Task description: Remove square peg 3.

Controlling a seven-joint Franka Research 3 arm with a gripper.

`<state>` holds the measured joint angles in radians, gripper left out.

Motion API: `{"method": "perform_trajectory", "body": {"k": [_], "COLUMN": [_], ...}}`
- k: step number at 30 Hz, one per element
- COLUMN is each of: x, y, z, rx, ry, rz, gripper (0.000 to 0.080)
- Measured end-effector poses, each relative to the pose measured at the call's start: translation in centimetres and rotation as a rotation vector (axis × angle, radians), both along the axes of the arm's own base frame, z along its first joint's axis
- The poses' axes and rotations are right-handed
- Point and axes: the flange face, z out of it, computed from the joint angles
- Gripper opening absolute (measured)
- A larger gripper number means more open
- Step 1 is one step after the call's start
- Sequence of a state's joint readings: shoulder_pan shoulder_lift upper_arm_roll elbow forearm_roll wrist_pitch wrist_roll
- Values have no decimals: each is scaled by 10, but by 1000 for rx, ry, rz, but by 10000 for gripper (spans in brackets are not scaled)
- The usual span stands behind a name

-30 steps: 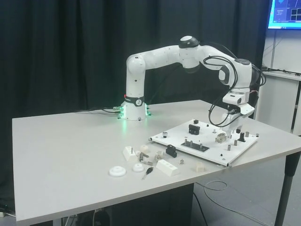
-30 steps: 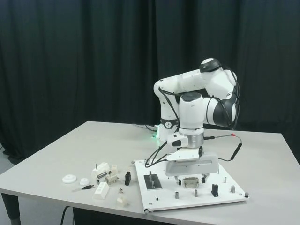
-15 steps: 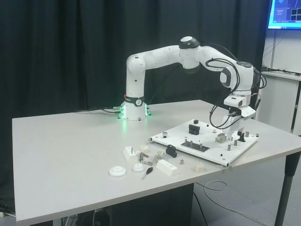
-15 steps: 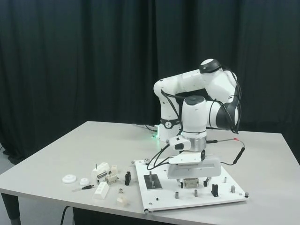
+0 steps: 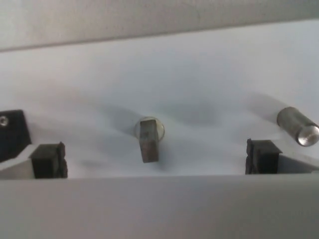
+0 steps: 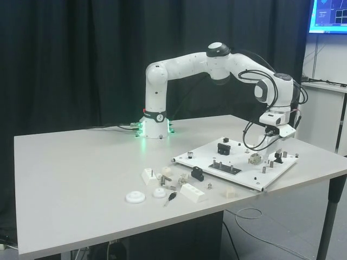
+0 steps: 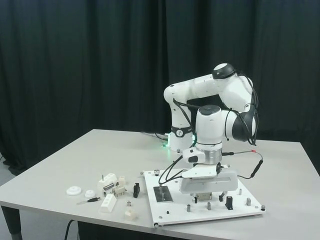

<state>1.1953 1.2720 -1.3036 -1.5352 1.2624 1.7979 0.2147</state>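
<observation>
In the wrist view a small grey square peg (image 5: 148,142) stands in a hole of the white board (image 5: 199,74), leaning slightly. My gripper (image 5: 155,158) is open, with one black fingertip (image 5: 48,160) on each side of the peg, both well apart from it. In the room views the gripper (image 6: 276,142) (image 7: 207,194) hangs low over the end of the board (image 6: 244,174) farthest from the arm's base. The hand hides the peg in the second room view.
A round metal peg (image 5: 298,127) stands beside the square one, and a black part (image 5: 11,134) lies at the other side. Several loose white parts (image 6: 162,184) (image 7: 107,192) lie on the grey table next to the board. The board sits near the table's edge.
The hand has swung outward along the board, away from the arm's base, and come down closer to the board's surface.
</observation>
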Motion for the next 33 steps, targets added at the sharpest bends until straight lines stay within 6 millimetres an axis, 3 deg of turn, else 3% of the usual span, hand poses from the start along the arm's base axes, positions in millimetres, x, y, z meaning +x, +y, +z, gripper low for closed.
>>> {"method": "perform_trajectory", "body": {"k": [33], "x": [0], "y": [3], "z": [-15], "rx": [-17], "ry": [0], "rz": [15], "gripper": [800]}}
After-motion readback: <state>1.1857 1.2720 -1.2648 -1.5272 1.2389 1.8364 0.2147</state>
